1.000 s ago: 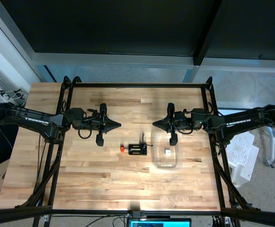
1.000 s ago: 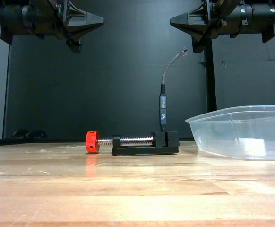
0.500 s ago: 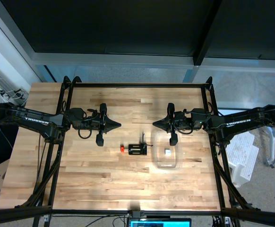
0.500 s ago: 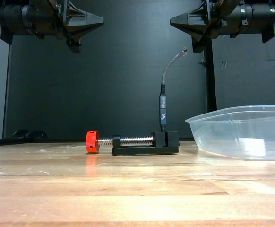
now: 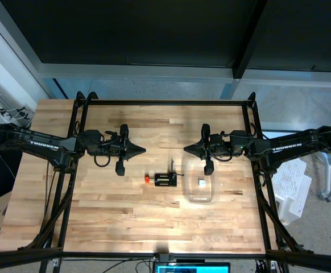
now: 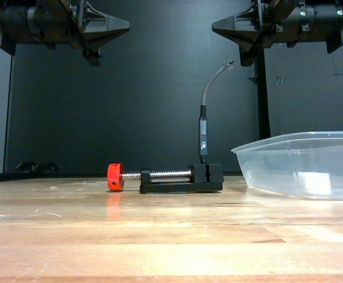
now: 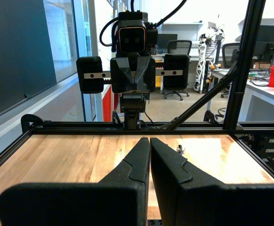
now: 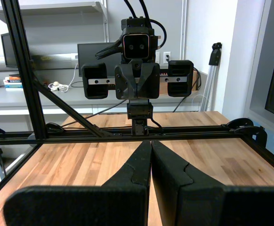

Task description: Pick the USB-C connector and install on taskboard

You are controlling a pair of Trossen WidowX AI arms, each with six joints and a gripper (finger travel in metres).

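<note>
Arms extend level inward, left gripper (image 5: 144, 151) and right gripper (image 5: 185, 149) pressed together, raised either side of taskboard (image 5: 165, 180).

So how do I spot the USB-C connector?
Look mid-table, below the raised, shut left gripper and right gripper. Beside the clear tray sits the black taskboard with its orange knob. The USB-C connector is the thin black plug standing upright on it, wire curling upward.

Left gripper (image 5: 144, 151) and right gripper (image 5: 185, 149) closed, raised, facing each other
</note>
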